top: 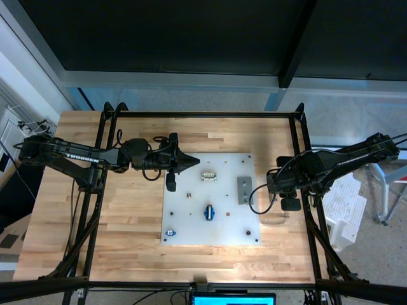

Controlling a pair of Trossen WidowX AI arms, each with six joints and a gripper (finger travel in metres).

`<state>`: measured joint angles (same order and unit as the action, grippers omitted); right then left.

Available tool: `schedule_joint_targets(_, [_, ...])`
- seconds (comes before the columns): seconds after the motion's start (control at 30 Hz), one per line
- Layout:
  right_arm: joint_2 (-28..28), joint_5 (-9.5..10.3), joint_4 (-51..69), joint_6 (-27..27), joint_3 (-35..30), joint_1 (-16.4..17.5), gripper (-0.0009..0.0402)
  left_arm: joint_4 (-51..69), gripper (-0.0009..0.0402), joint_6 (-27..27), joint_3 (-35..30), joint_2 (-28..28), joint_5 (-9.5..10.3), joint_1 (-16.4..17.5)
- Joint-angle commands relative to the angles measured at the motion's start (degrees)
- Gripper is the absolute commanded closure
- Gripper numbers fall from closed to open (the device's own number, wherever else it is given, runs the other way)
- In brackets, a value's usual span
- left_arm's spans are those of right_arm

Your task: Pick the 16mm cylinder and install on the taskboard

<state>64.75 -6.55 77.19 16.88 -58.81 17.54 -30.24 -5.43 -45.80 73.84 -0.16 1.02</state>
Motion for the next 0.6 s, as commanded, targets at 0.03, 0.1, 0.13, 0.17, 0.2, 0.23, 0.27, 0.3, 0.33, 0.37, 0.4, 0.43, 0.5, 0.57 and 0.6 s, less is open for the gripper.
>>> schedule_joint_targets(0.03, [-0.3, -0.11, -0.4, 0.6, 1.8, 0.2, 0.0266, 0.0, 0.0393, 0.0, 0.0, 0.0, 0.00, 0.0])
schedule_joint_targets(0.1, [-0.3, -0.11, -0.7, 0.7, 3.3, 0.3, 0.0265, 0.0, 0.0393, 0.0, 0.0, 0.0, 0.00, 0.0])
schedule_joint_targets(0.13, [-0.3, -0.11, -1.2, 0.7, 3.9, 0.4, 0.0265, 0.0, 0.0393, 0.0, 0.0, 0.0, 0.00, 0.0])
schedule_joint_targets(0.17, [-0.3, -0.11, -1.9, 0.7, 4.5, 0.5, 0.0265, 0.0, 0.0393, 0.0, 0.0, 0.0, 0.00, 0.0])
schedule_joint_targets(0.2, [-0.3, -0.13, -2.7, 0.7, 5.0, 0.5, 0.0265, 0.0, 0.0393, 0.0, 0.0, 0.0, 0.00, 0.0])
schedule_joint_targets(0.23, [-0.3, -0.11, -3.7, 0.7, 5.6, 0.5, 0.0265, 0.0, 0.0393, 0.0, 0.0, 0.0, 0.00, 0.0])
schedule_joint_targets(0.27, [-0.3, -0.09, -4.6, 0.7, 6.2, 0.6, 0.0265, 0.0, 0.0393, 0.0, 0.0, 0.0, 0.00, 0.0])
schedule_joint_targets(0.3, [-0.3, 0.09, -5.2, 0.7, 6.7, 0.6, 0.0265, 0.0, 0.0393, 0.0, 0.0, 0.0, 0.00, 0.0])
schedule_joint_targets(0.33, [-0.3, 0.09, -5.6, 0.8, 7.2, 0.6, 0.0265, 0.0, 0.0393, 0.0, 0.0, 0.0, 0.00, 0.0])
schedule_joint_targets(0.37, [-0.3, 0.09, -6.1, 0.9, 7.7, 0.6, 0.0265, 0.0, 0.0393, 0.0, 0.0, 0.0, 0.00, 0.0])
schedule_joint_targets(0.4, [-0.3, 0.09, -6.6, 1.0, 8.1, 0.6, 0.0265, 0.0, 0.0393, 0.0, 0.0, 0.0, 0.00, 0.0])
schedule_joint_targets(0.43, [-0.3, 0.07, -6.9, 1.2, 8.4, 0.6, 0.0265, 0.0, 0.0393, 0.0, 0.0, 0.0, 0.00, 0.0])
schedule_joint_targets(0.5, [-0.3, 0.07, -7.6, 1.8, 9.1, 0.7, 0.0265, 0.0, 0.0393, 0.0, 0.0, 0.0, 0.00, 0.0])
schedule_joint_targets(0.57, [-0.3, 0.07, -7.9, 2.2, 9.8, 0.7, 0.0265, 0.0, 0.0393, 0.0, 0.0, 0.0, 0.00, 0.0])
schedule_joint_targets(0.6, [-0.3, 0.07, -8.0, 2.2, 10.3, 0.7, 0.0265, 0.0, 0.0393, 0.0, 0.0, 0.0, 0.00, 0.0])
